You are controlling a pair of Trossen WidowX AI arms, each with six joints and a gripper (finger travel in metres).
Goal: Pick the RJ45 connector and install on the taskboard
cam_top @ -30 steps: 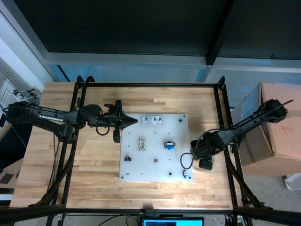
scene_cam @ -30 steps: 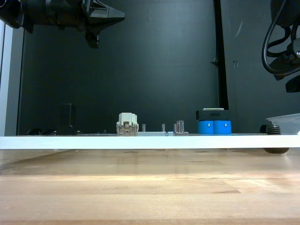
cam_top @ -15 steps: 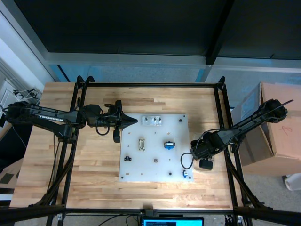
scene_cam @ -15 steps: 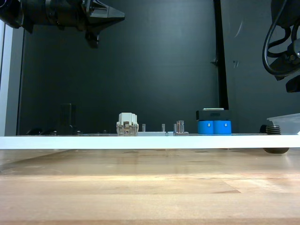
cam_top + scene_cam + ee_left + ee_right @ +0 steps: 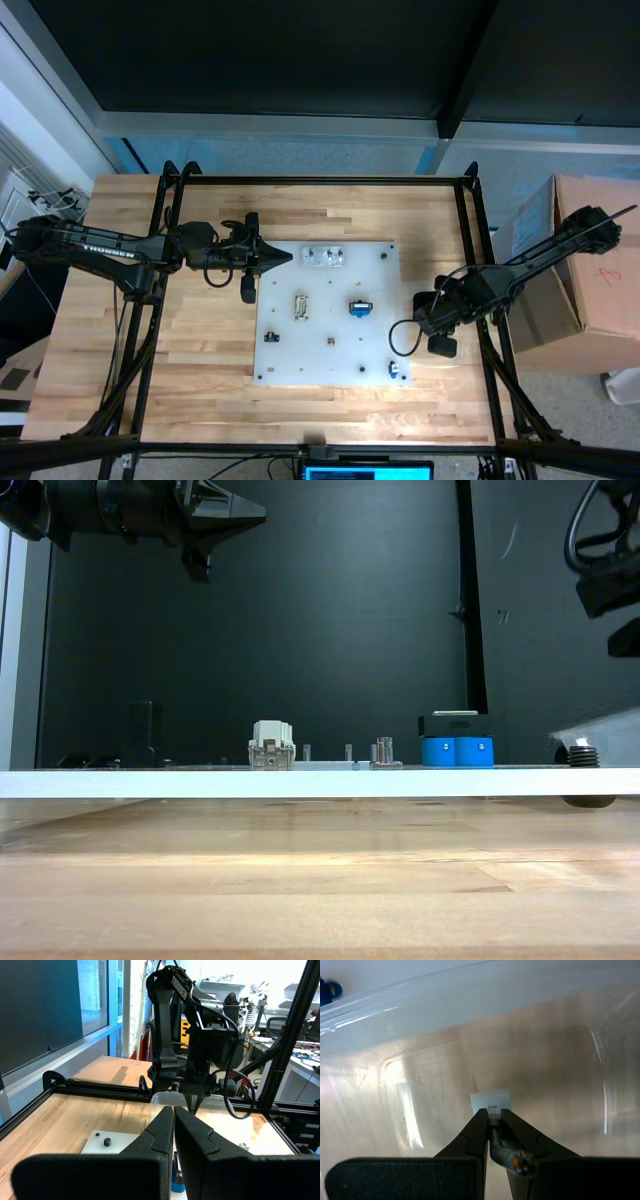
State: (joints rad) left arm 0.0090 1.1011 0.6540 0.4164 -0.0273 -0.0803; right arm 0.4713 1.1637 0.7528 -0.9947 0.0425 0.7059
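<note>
The RJ45 connector [image 5: 490,1102] is a small clear plug on a short black cable stub. My right gripper [image 5: 492,1119] is shut on that stub just behind the plug, which points into a clear plastic tray [image 5: 420,1075]. I cannot tell whether the plug touches the tray floor. From above, the right gripper [image 5: 426,318] is just off the right edge of the white taskboard [image 5: 325,345]. My left gripper [image 5: 285,258] hovers over the board's far left corner, shut and holding nothing; its fingers [image 5: 167,1125] are pressed together.
On the board are a beige connector block [image 5: 271,748], blue parts [image 5: 456,748] and small metal posts [image 5: 383,750]. A black frame [image 5: 468,250] borders the table. A cardboard box [image 5: 585,270] stands at the right. A cable loop [image 5: 400,338] hangs by the right wrist.
The right arm has shifted a little to the right, away from the board, and risen in the low view. The clear tray at the low view's right edge now looks blurred and tilted. The left arm is unchanged.
</note>
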